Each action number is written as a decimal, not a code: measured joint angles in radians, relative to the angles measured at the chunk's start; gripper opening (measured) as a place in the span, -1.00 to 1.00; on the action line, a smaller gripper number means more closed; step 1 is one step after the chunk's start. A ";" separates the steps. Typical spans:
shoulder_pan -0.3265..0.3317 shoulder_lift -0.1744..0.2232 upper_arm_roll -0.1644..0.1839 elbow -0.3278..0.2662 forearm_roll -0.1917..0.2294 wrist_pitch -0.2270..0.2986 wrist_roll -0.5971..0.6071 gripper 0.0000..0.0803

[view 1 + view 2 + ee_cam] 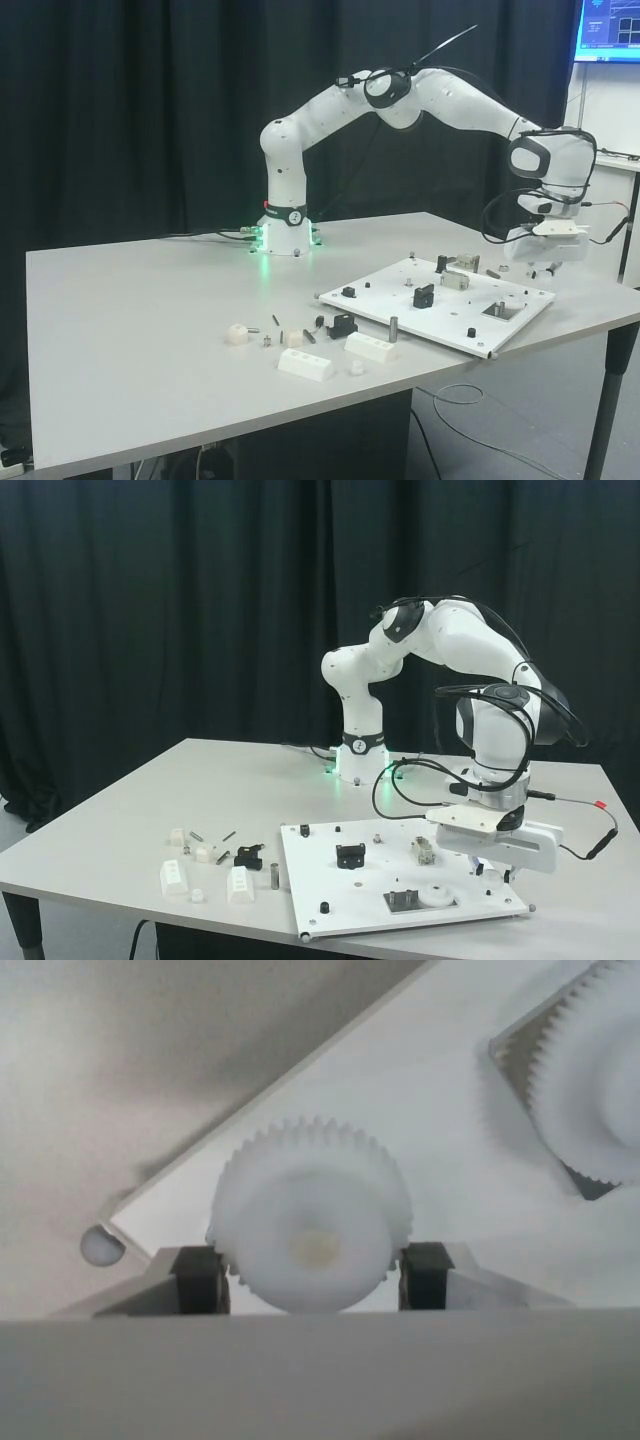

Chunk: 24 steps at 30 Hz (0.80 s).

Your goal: Place medium gear.

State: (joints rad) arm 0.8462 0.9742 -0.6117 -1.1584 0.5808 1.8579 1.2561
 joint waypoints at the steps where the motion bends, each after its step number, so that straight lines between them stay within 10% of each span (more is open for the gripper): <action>1: 0.000 0.000 0.000 0.000 0.000 0.000 0.000 -0.08; 24: 0.023 -0.005 0.001 0.013 0.001 -0.055 -0.002 -0.08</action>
State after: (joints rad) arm 0.8690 0.9693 -0.6107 -1.1450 0.5813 1.8030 1.2538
